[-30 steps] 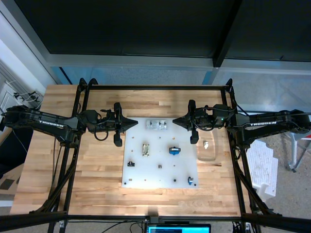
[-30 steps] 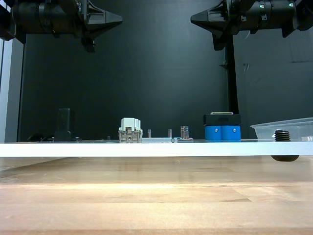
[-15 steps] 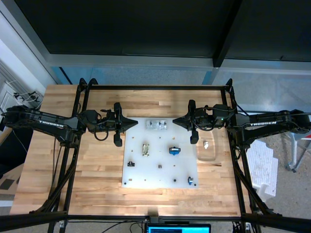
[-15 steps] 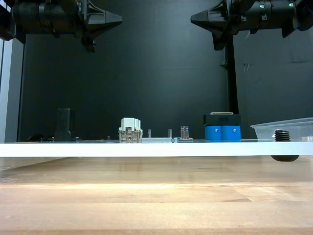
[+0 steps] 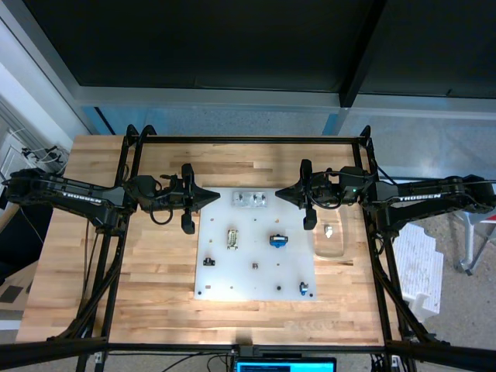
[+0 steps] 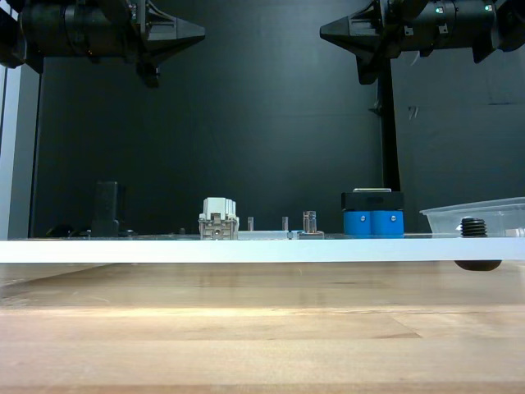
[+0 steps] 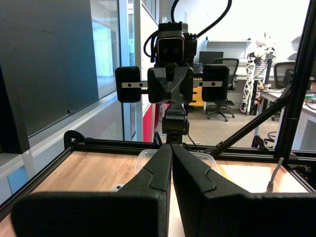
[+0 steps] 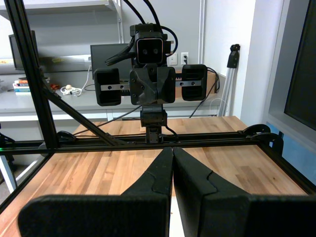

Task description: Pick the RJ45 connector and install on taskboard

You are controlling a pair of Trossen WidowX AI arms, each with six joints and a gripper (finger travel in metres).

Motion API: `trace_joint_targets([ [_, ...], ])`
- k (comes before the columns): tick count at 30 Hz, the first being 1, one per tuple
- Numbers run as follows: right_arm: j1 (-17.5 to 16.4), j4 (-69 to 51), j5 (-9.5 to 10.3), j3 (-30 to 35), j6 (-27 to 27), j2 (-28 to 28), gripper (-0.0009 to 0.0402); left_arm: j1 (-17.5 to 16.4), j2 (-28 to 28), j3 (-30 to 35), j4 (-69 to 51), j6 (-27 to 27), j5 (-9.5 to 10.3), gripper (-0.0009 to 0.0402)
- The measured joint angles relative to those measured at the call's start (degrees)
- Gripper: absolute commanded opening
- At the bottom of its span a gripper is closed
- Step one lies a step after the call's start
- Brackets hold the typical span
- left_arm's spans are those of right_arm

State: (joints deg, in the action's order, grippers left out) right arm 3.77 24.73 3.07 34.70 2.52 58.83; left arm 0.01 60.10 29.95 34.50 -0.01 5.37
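My left gripper (image 5: 218,198) hangs high over the white board's (image 5: 232,287) far left edge, shut and empty; its fingers (image 7: 153,173) press together. Facing it over the far right edge, my right gripper (image 5: 277,194) is shut on nothing too, its fingers (image 8: 192,177) closed. The clear tray (image 5: 332,249) right of the board holds a pale block (image 5: 328,230) with nothing dark on it and no cable. A greyish piece tops the blue jack (image 5: 304,291) at the near right corner. I cannot tell whether that is the connector.
The board carries a blue part (image 5: 277,240), a pale grey socket (image 5: 232,238), a metal block (image 5: 251,200) and small dark fittings. A black frame (image 5: 248,140) surrounds the wooden table (image 5: 155,294). A laptop edge (image 5: 285,363) sits at the near side.
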Motion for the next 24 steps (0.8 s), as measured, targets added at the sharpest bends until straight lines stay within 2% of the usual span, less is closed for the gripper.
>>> trace_joint_targets([
  [24,0.0,-1.8,-0.02,0.0,0.0,0.0,0.0,0.0,0.0,0.0,0.0,0.0,0.0,0.0],
])
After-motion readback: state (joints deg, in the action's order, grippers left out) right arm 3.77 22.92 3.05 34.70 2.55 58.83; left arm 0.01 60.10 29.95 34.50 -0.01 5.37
